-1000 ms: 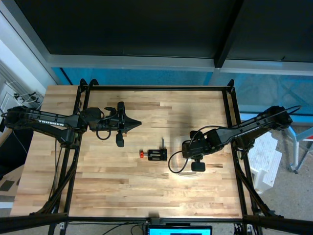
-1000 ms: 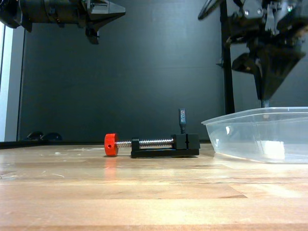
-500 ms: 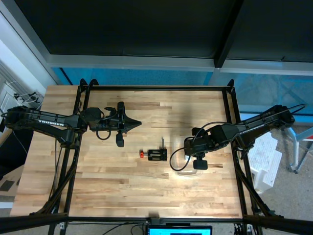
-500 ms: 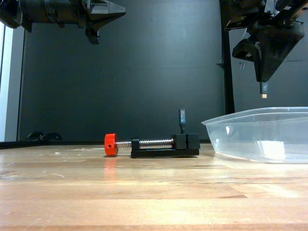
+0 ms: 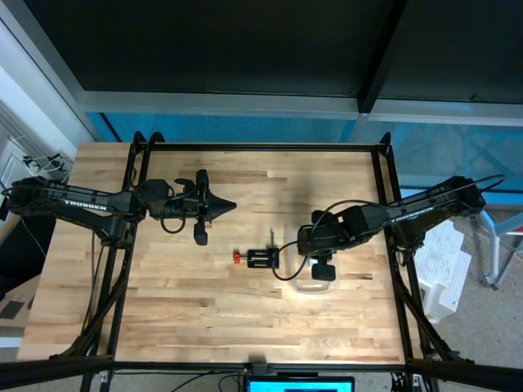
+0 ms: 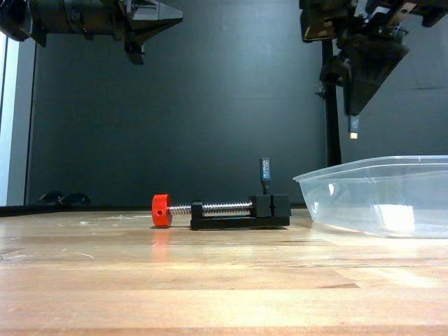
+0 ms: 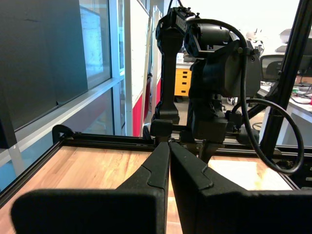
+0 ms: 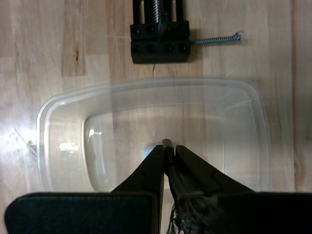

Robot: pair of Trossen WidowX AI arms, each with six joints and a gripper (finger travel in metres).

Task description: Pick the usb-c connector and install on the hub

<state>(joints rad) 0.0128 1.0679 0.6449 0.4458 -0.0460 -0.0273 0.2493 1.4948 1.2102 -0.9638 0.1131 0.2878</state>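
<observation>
On the bench (image 5: 204,310) only the right arm has moved. One second ago the right gripper (image 6: 352,112) was low in the clear tray (image 6: 329,203). Half a second ago it was already raised, with the usb-c connector (image 6: 353,127) hanging from its tip. Now it has gone sideways toward the hub (image 6: 241,210), at about the same height. We judge that the pick is done and the carry has begun; the install is not yet done. The fingers are narrow and hold the connector between them, its pale end pointing down (the right wrist view shows it squeezed at their tips). It is in the air over the tray's side nearest the hub, well above the rim and apart from the hub.

The left gripper (image 6: 178,12) has not moved in this second. It hangs high over the left part of the bench, its fingers pressed together and holding nothing.

The tray stands just beside the hub. Through its clear wall we see nothing lying inside, only a pale patch on the bottom that we cannot identify. The hub lies flat, its orange-red tip turned away from the tray, its thin pin upright.
</observation>
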